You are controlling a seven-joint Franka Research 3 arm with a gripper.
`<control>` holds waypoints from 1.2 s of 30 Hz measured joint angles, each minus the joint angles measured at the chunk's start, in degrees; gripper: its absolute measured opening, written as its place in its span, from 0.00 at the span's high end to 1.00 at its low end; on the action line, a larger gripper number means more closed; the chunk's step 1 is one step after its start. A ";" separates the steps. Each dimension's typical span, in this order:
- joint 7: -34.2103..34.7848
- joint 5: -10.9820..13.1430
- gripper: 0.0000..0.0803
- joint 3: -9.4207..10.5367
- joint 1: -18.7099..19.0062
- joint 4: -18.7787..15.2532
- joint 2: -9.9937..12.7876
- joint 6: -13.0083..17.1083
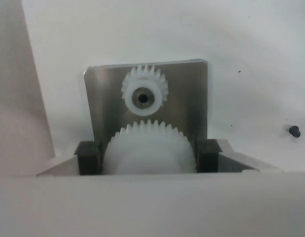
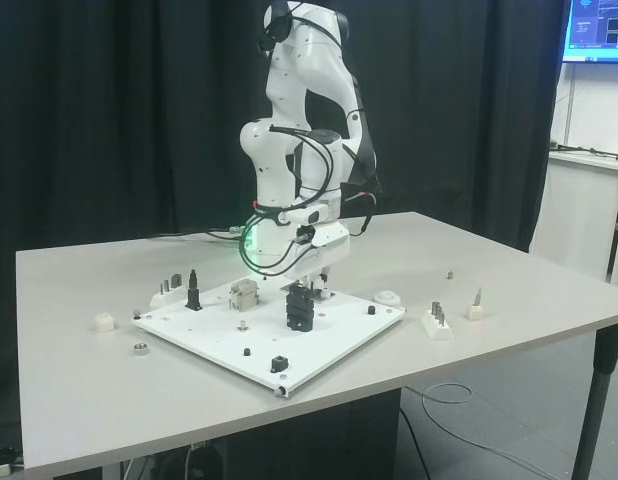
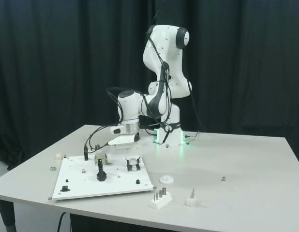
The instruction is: Insert medium gear.
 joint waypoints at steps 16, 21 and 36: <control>0.00 0.01 0.51 0.65 0.02 -0.26 0.83 1.48; 0.00 0.31 0.51 1.06 0.02 -0.27 1.75 2.40; 0.05 -0.11 0.51 0.05 -0.04 -0.27 -0.54 -0.22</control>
